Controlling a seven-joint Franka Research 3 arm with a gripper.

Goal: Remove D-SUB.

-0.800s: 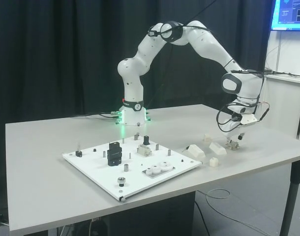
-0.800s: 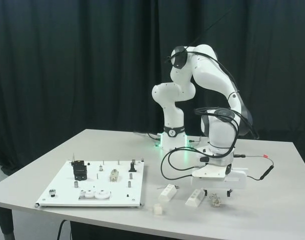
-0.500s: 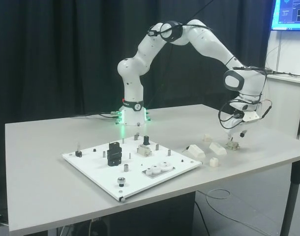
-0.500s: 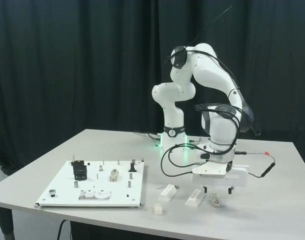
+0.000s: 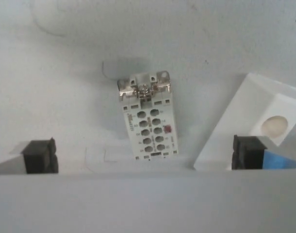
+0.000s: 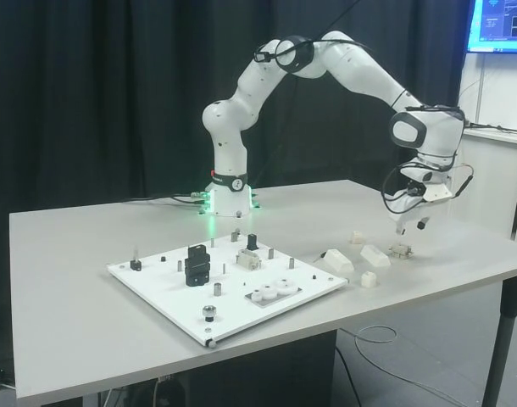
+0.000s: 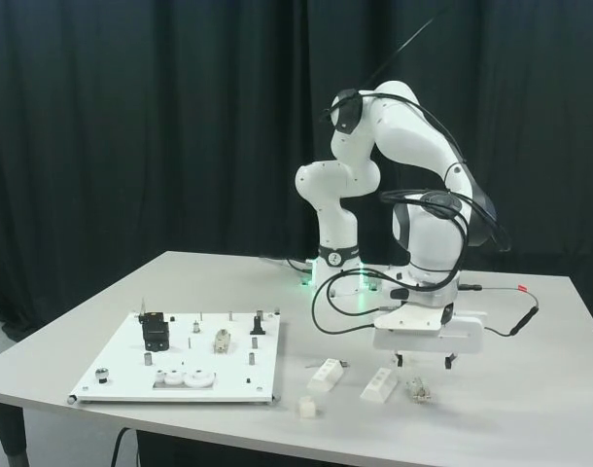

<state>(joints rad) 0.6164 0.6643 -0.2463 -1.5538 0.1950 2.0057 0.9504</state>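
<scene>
D-SUB (image 5: 148, 116) lies flat on the grey table (image 6: 89, 246), just beside a white block (image 5: 245, 127) and well apart from the white board (image 6: 157, 284), so by the look of it the removal is done. The gripper (image 5: 143, 155) hovers above it, jaws spread and empty, the connector between the 2 fingertips (image 5: 40, 156) but below them

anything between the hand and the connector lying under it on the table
Nothing; in the wrist view the connector lies alone on bare grey table below the open hand.
</scene>
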